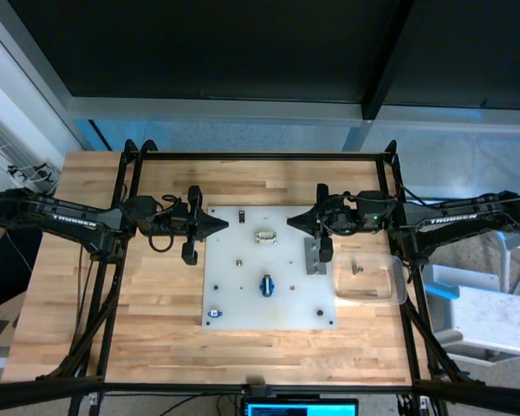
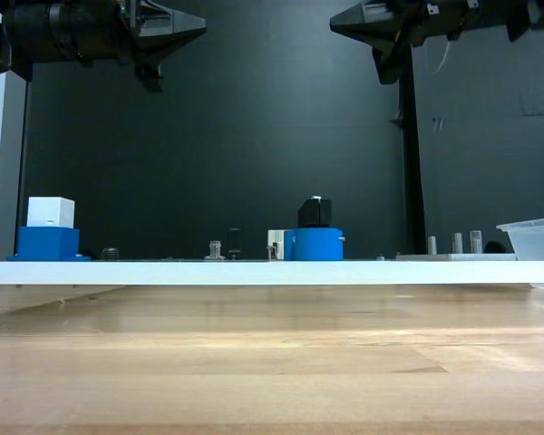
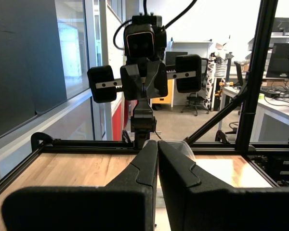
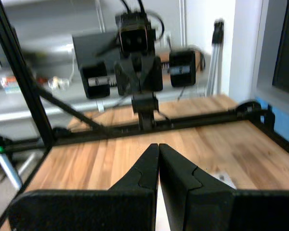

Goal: Pick the 16mm cylinder and place it in the taskboard

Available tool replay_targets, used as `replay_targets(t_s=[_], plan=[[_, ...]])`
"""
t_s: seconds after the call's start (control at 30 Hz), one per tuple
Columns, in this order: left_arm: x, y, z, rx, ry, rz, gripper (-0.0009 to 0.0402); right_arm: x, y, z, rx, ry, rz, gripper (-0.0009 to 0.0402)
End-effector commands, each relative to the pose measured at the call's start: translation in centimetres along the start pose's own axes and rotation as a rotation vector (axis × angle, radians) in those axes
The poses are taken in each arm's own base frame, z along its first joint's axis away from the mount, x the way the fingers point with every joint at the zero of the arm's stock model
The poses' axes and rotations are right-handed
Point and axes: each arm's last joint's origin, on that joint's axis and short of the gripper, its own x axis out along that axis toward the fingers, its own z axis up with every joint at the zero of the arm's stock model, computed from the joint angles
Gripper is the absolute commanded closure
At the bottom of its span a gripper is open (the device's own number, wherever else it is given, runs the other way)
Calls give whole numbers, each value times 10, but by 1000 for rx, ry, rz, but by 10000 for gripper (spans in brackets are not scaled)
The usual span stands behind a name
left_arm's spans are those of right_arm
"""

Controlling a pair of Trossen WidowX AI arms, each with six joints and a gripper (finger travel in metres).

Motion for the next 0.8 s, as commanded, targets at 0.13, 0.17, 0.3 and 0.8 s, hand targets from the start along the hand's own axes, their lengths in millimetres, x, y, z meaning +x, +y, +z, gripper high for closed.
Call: replay_targets(t_s=[0.13, 0.17, 0.3, 0.8], plan=[[0, 0, 0, 0, 0, 0, 393, -4, 2, 12, -12, 188, -26, 393], [0, 0, 0, 0, 0, 0, 393, -6, 2, 14, -13, 215, -29, 393], [0, 0, 0, 0, 0, 0, 393, -11, 3, 19, -10, 317, -45, 393], [0, 0, 0, 0, 0, 0, 393, -36, 2, 15, 62, 668, -128, 393]])
